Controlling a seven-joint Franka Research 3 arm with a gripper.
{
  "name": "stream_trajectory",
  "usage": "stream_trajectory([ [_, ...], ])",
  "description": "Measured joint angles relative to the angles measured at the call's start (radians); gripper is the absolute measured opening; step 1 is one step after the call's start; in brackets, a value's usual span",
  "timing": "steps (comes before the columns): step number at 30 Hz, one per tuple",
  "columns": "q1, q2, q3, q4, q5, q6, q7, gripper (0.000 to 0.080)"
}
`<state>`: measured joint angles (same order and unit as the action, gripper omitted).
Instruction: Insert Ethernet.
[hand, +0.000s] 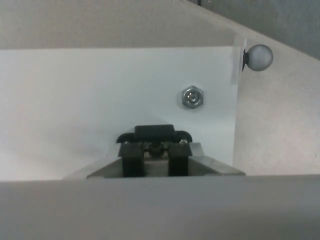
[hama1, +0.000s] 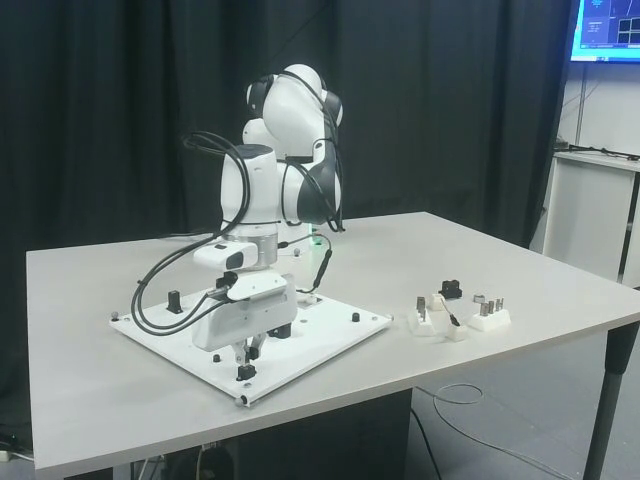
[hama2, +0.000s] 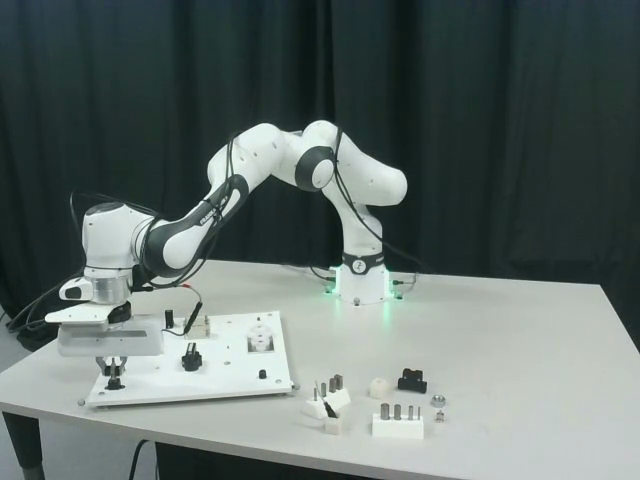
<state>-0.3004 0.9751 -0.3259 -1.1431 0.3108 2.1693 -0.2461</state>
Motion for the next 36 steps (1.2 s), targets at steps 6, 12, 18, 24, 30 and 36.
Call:
stream_trajectory([
  [6, -0.001, 0.000, 0.000, 0.000, 0.004, 0.000, 0.000, 0.0104],
  [12, -0.002, 0.001, 0.000, 0.000, 0.007, 0.000, 0.000, 0.0104],
  [18, -0.004, 0.001, 0.000, 0.000, 0.015, 0.000, 0.000, 0.0104],
  [24, -0.005, 0.001, 0.000, 0.000, 0.022, 0.000, 0.000, 0.0104],
  [30, -0.007, 0.001, 0.000, 0.000, 0.030, 0.000, 0.000, 0.0104],
  [36, -0.008, 0.002, 0.000, 0.000, 0.034, 0.000, 0.000, 0.0104],
])
